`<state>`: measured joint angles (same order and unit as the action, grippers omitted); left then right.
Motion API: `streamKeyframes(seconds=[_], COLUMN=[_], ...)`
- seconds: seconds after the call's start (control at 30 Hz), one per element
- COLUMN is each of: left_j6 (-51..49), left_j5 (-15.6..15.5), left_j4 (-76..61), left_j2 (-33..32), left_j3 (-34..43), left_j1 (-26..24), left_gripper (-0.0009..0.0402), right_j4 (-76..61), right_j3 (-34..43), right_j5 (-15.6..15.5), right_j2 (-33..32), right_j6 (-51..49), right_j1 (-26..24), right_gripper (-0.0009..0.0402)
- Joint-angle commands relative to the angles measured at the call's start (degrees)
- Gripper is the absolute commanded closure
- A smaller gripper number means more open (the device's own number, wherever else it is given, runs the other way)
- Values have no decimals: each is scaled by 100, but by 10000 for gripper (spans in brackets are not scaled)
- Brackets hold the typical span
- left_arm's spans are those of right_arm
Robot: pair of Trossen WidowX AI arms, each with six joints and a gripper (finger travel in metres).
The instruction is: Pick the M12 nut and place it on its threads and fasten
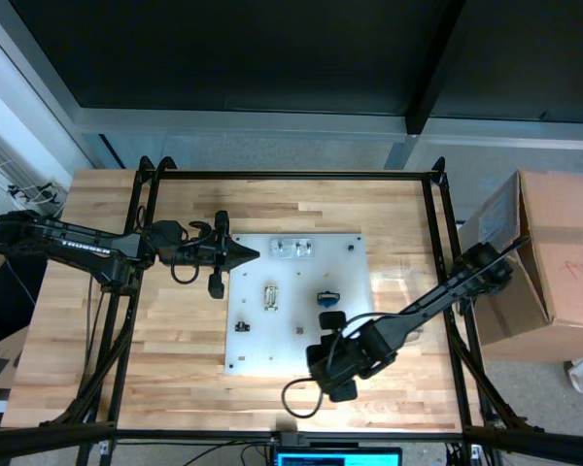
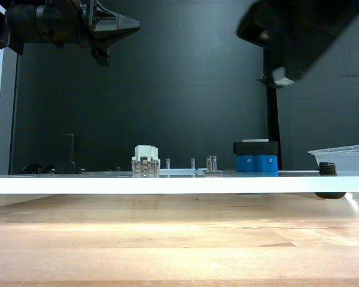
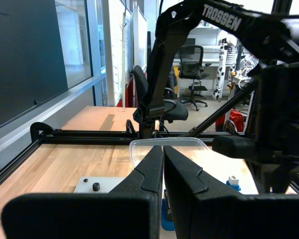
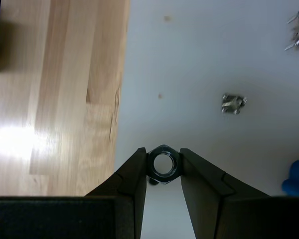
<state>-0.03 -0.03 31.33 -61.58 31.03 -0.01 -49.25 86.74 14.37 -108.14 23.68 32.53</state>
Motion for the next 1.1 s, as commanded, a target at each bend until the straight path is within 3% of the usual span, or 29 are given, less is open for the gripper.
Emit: streamKeyframes(seconds=[0.03, 0.4, 0.8, 1.1], left_j6=[2, 2, 2, 2], left_j5=[0, 0, 2, 2], left_j4=[2, 2, 2, 2], left_j2=[-2, -2, -2, -2], left_j3=[0, 0, 0, 0], left_j1=[2, 0, 0, 2], left_gripper=[393, 393, 393, 393], right_j4=[540, 1746, 1871, 2085], right_j3=[-643, -1790, -2028, -2157], right_j5=[15, -15, -22, -13], right_j2=[190, 271, 273, 291], right_j6=[7, -190, -140, 734], right_j1=[103, 225, 223, 223], right_gripper=[389, 389, 389, 389])
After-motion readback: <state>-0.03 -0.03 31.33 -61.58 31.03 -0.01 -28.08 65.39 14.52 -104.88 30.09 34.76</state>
